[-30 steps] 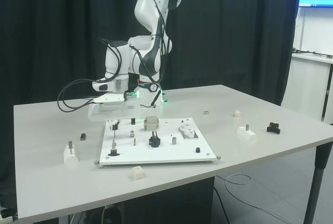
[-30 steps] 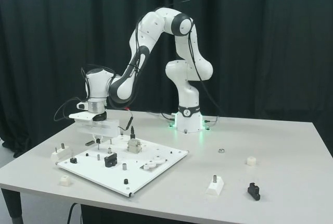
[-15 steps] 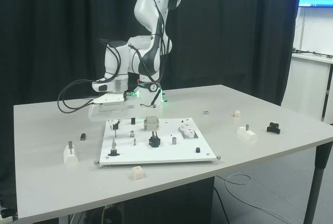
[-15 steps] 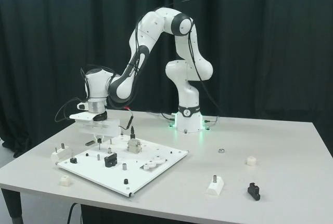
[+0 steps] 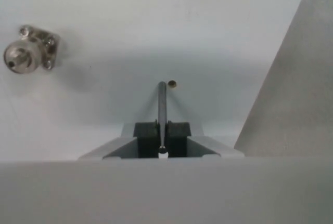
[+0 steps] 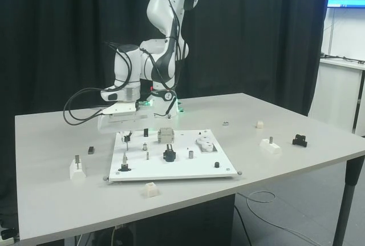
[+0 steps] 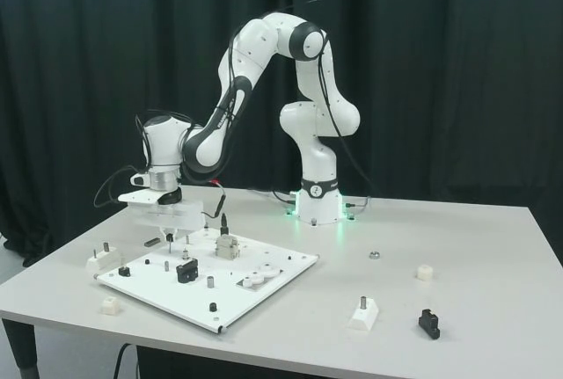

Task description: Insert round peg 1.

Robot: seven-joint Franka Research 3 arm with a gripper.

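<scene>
My gripper [image 5: 162, 140] is shut on a thin grey round peg [image 5: 162, 110], held upright between the two black fingertips [image 5: 148, 139]. The peg's lower end hangs just above the white board [image 5: 156, 21], right beside a small round hole [image 5: 172, 84]; whether it touches the board I cannot tell. In the room views the gripper [image 6: 126, 134] [image 7: 167, 236] hovers over the far left corner of the white board [image 6: 194, 168] [image 7: 264, 298], with the white arm bent low over it.
A metal connector [image 5: 28, 55] is screwed to the board near the hole. The board also carries a grey block [image 6: 166, 134] and black parts [image 6: 169, 155]. On the grey table lie white blocks [image 6: 77, 168] [image 6: 270, 146] [image 6: 150, 189] and a black piece [image 6: 300, 140].
The hand sits very slightly higher than a second ago, still over the same corner of the board. Nothing else has moved.
</scene>
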